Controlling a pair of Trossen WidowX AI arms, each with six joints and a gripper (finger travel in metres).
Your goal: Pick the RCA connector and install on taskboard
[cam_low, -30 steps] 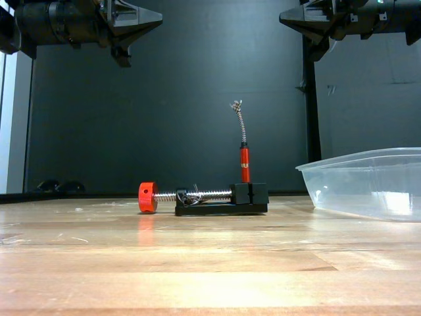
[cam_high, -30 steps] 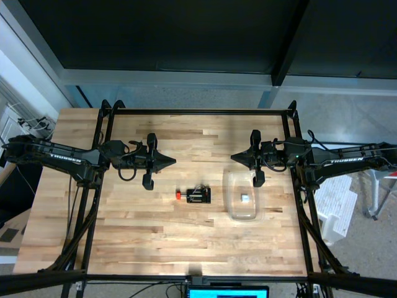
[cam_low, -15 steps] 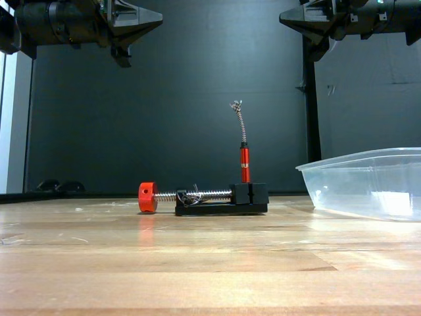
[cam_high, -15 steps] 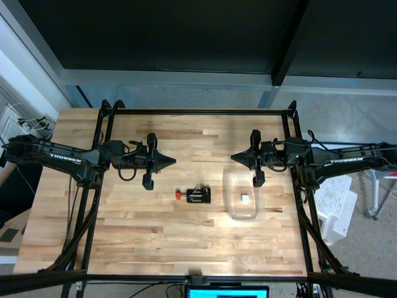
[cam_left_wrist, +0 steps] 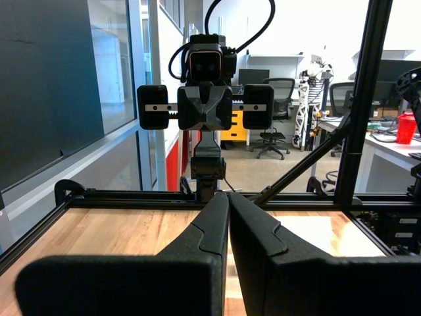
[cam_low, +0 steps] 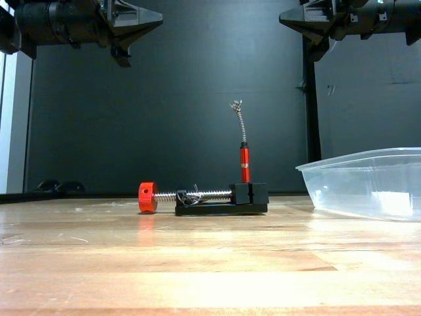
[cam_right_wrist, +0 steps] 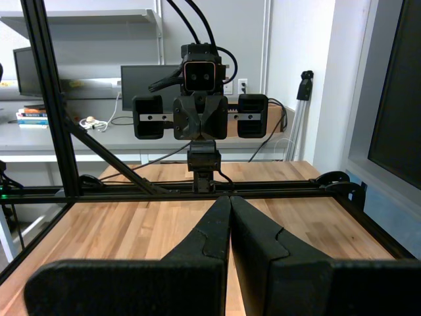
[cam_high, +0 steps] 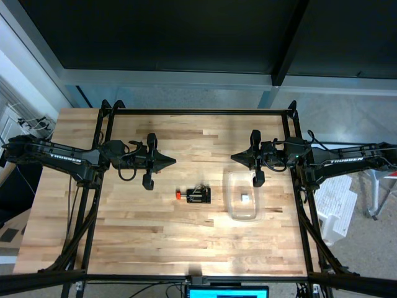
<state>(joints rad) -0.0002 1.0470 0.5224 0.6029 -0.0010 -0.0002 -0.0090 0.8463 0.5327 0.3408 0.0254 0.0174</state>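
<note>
Low view: left pincer (cam_low: 158, 22) high over table (cam_low: 210, 263), fingers pressed together, empty. Black vise (cam_low: 222, 199), red knob (cam_low: 147, 197), on bare wood. Connector (cam_low: 245, 162), slim red cylinder, upright on vise, unheld; braided cable (cam_low: 241, 128) curves up, frayed end. Clear tray (cam_low: 368, 174) rightward, white block (cam_high: 245, 197) bare. Right pincer (cam_low: 283, 18) raised, pressed together, empty.

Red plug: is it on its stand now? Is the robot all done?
Looks done: the connector stands upright on the vise, nothing holding it. In hand: nothing; the left gripper and right gripper hang high, apart, fingers shut and empty. Only the white block is in the tray. Nothing seems left.
</note>
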